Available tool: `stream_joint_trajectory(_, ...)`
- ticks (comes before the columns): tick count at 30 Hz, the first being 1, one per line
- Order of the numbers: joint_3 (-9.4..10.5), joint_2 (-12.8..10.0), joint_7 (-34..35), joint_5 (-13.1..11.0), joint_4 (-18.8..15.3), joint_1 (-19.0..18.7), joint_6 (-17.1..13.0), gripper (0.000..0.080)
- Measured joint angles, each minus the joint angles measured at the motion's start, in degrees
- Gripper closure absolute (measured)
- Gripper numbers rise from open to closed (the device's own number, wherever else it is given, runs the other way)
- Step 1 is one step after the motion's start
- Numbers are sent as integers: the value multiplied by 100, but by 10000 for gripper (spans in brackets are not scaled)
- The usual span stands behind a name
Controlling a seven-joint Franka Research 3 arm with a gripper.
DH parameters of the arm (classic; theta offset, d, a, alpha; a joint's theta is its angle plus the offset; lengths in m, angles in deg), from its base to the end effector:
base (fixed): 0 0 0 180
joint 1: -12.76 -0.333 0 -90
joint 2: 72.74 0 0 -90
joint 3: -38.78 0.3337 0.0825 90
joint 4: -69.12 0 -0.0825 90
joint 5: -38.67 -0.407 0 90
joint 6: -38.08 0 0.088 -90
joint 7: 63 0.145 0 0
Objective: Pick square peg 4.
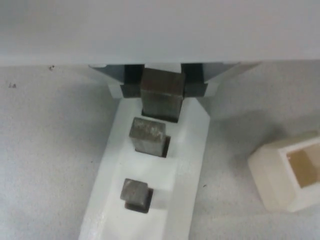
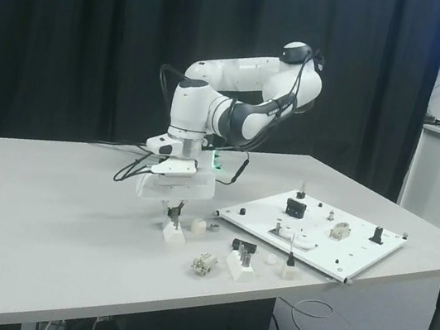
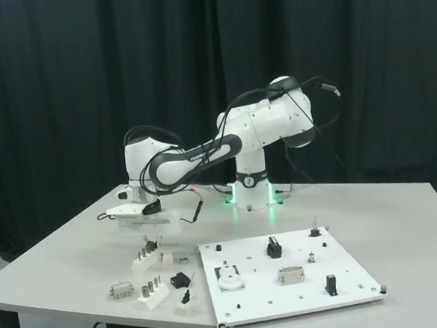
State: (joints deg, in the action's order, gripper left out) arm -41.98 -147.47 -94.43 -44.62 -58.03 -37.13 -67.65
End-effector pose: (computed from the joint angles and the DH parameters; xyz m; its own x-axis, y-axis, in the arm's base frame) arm 0.4755 -0.2455 0.1567 0.7235 -0.6903 -0.0079 -0.6903 -0.7235 -0.0099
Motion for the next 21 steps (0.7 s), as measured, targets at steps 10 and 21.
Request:
stream_joint_trajectory(10, -156, 0, 84, 77, -8, -29, 138, 647)
stream_joint_trajectory(21, -469, 1, 163, 301, -24, -107, 400, 648)
